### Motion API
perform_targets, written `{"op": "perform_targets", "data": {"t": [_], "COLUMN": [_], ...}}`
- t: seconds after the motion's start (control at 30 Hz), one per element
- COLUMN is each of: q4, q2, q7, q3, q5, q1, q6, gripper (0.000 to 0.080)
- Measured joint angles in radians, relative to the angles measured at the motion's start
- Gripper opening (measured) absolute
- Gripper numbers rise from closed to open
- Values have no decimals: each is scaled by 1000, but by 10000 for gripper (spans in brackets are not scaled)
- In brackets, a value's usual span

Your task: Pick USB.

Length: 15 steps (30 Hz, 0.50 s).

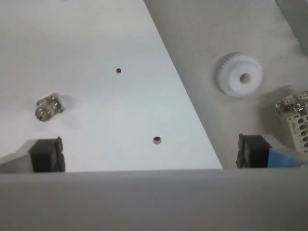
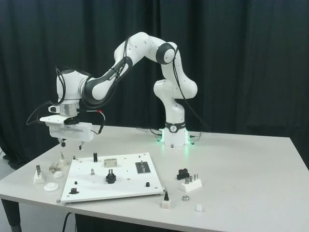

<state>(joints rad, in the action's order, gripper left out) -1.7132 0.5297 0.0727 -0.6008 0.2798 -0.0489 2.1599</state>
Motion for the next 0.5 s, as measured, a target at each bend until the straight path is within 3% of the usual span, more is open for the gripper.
{"op": "perform_targets", "data": {"t": [0.5], "q4": [18], "q2": [-1], "q7": [-52], "q3": [22], "q5": [7], "q1": [16], "q6": [-39], "gripper": [800]}}
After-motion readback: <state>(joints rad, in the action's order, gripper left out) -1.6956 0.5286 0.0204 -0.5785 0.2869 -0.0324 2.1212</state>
